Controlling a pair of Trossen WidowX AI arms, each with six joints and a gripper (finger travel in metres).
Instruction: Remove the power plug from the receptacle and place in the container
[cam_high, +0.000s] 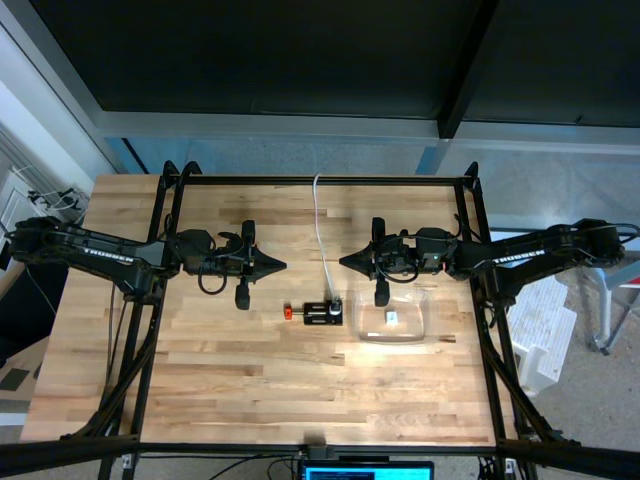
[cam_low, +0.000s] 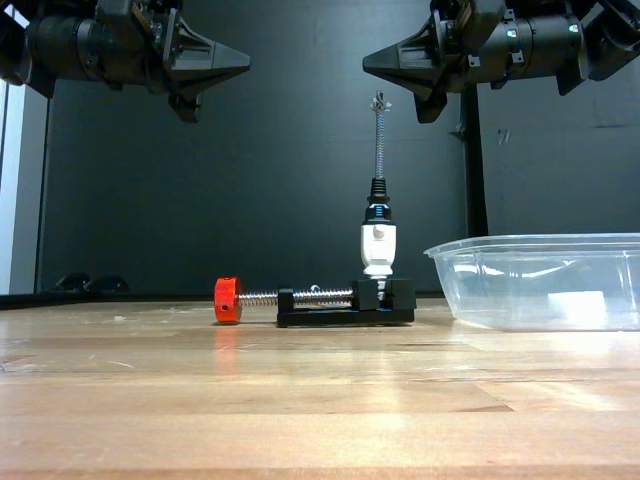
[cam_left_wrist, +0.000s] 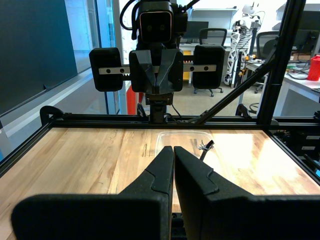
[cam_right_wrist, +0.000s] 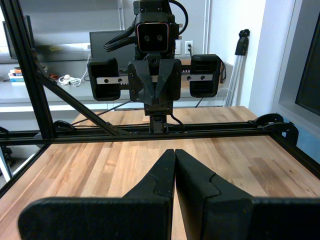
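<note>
Room: laboratory, with a dark panel (cam_high: 250, 50) beyond the far edge. The surface (cam_high: 200, 380) is pale wood planking inside a black frame (cam_high: 320, 181). The left end effector (cam_high: 283, 265) and right end effector (cam_high: 342, 262) hang level above it, tips facing, both pinched closed and holding nothing. The container (cam_high: 425, 322) sits just right of the receptacle (cam_high: 322, 313). The power plug (cam_low: 377, 190) is seated there, long axis upright and tail up, below the nearer right end effector. Judgement: a straight descent by that arm suits.
</note>
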